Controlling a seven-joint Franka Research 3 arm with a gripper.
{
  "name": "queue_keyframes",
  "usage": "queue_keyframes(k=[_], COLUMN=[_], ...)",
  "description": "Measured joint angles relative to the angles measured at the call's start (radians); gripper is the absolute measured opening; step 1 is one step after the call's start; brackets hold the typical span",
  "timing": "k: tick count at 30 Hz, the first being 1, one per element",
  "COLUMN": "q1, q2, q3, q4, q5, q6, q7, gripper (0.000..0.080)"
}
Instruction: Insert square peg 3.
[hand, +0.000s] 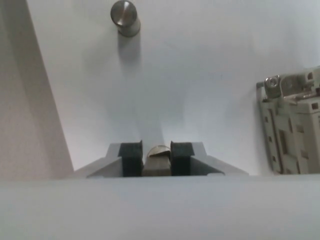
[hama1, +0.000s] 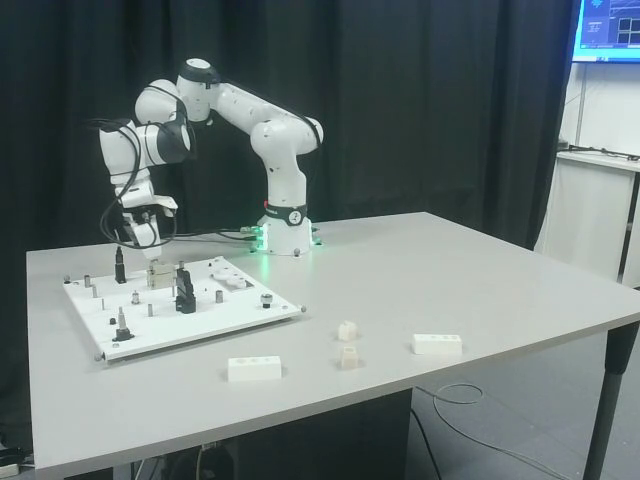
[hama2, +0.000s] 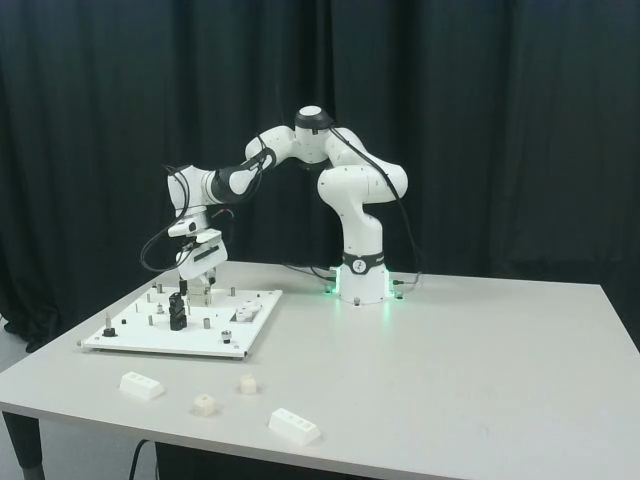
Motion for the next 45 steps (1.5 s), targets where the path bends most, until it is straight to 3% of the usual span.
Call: queue_keyframes(k=[45], q1=[-0.004], q2=[0.000], q3=[0.007], q4=[-0.013], q5=[0.001], q6=[-0.027], q7=[0.000], gripper=[0.0114])
